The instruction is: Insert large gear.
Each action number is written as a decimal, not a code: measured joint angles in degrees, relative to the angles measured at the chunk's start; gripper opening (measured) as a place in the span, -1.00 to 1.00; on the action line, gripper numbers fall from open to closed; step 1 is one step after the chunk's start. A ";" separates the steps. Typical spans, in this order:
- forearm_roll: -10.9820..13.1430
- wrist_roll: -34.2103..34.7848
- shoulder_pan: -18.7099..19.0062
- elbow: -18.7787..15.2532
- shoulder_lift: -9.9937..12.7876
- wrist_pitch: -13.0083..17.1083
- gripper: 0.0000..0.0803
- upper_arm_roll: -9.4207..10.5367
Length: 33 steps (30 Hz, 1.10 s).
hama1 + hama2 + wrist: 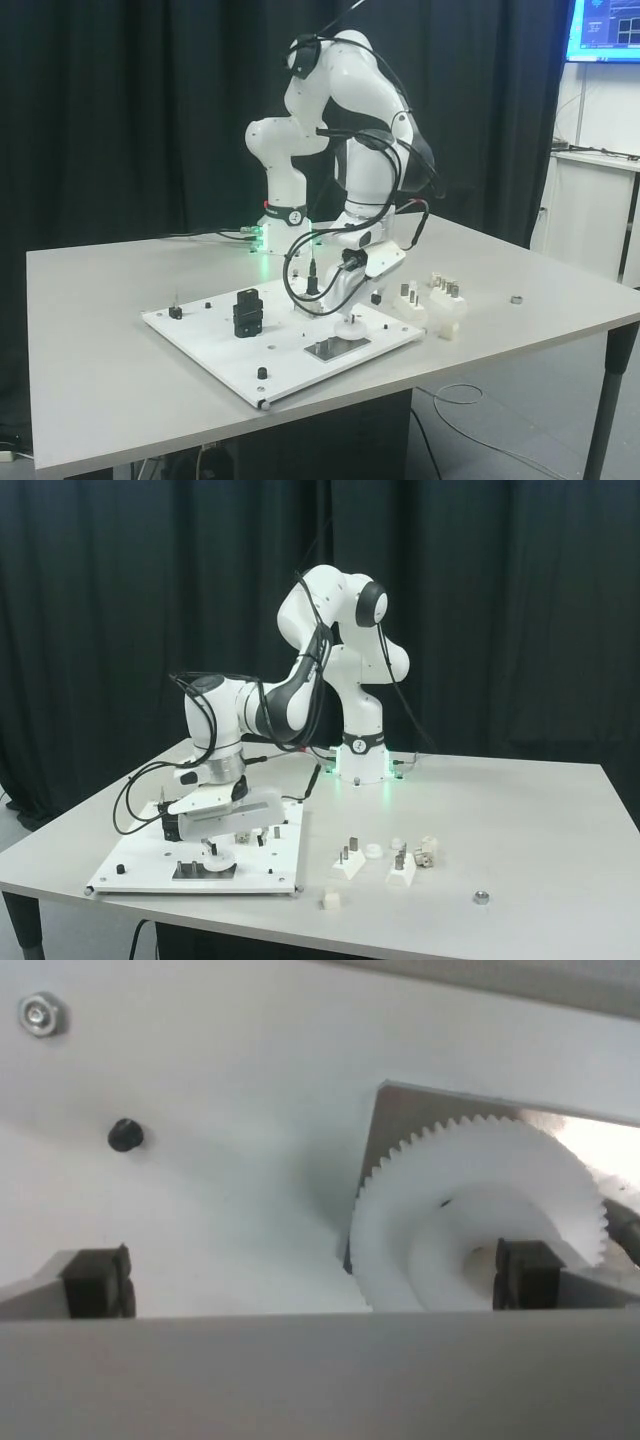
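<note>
Backdrop: black curtains hang behind a grey table that carries a flat white assembly board and the bolted base of the white jointed robot arm.
Left of board: a black blocky fixture stands upright; a small black knob and a grey hex nut show on the board in the wrist view.
Gear: the large white toothed plastic gear sits over a grey metal base plate near the board's front edge, directly under the arm's wrist.
End effector: the end effector stands wide; one black pad is at the gear's raised hub, the other black pad is well apart from it over bare board, so nothing is clamped.
Seating: I cannot tell whether the gear is fully down on its shaft.
Risk: if closed from here, the single near pad would likely push the gear sideways, tilting or jamming it on the shaft.
Right of board: small white holder blocks with grey pegs stand near the arm; a wide swing could knock them.
</note>
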 joint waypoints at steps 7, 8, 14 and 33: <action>-0.12 0.13 0.50 -0.64 -0.34 0.31 0.99 -0.33; -0.12 0.20 0.55 -0.72 -0.40 0.30 0.99 -0.34; -0.25 0.55 0.75 -1.28 -0.77 0.29 0.99 -0.35; -0.75 0.97 1.43 -2.13 -1.26 1.03 0.99 -0.30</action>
